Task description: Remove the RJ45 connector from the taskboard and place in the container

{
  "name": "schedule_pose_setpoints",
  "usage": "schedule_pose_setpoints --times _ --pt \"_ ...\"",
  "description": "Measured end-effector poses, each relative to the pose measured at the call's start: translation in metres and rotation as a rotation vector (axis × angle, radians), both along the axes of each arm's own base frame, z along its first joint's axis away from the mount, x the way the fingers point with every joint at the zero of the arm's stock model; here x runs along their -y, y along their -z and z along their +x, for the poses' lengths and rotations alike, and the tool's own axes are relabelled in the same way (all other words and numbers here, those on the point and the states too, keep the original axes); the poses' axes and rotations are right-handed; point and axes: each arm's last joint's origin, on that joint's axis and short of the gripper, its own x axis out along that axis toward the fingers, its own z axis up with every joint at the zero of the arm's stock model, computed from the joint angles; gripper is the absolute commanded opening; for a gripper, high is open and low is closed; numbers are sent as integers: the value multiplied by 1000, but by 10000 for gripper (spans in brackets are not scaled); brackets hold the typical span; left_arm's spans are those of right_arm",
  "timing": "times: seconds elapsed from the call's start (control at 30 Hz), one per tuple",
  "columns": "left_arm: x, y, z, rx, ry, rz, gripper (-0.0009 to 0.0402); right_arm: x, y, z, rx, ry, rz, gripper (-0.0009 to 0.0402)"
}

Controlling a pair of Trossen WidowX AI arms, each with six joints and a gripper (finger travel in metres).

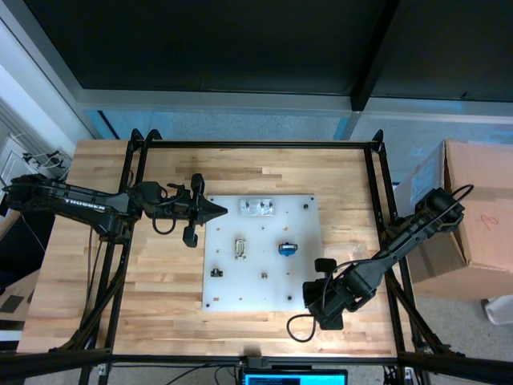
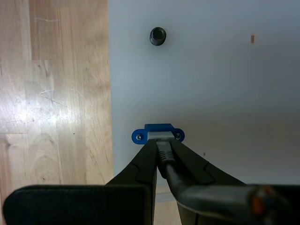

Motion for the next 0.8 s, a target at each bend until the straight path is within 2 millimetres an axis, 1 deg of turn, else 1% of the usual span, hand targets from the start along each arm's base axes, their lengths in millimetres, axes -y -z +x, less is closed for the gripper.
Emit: schedule_pose_setpoints --times 0.23,0.67,0.8 --pt "0 0 0 0 0 0 0 2 -7 -2 12 1 8 0" --pt "0 0 0 -1 0 0 0 4 -11 -3 19 3 14 0" --pt "0 0 0 0 0 0 0 5 -20 -4 23 4 16 0"
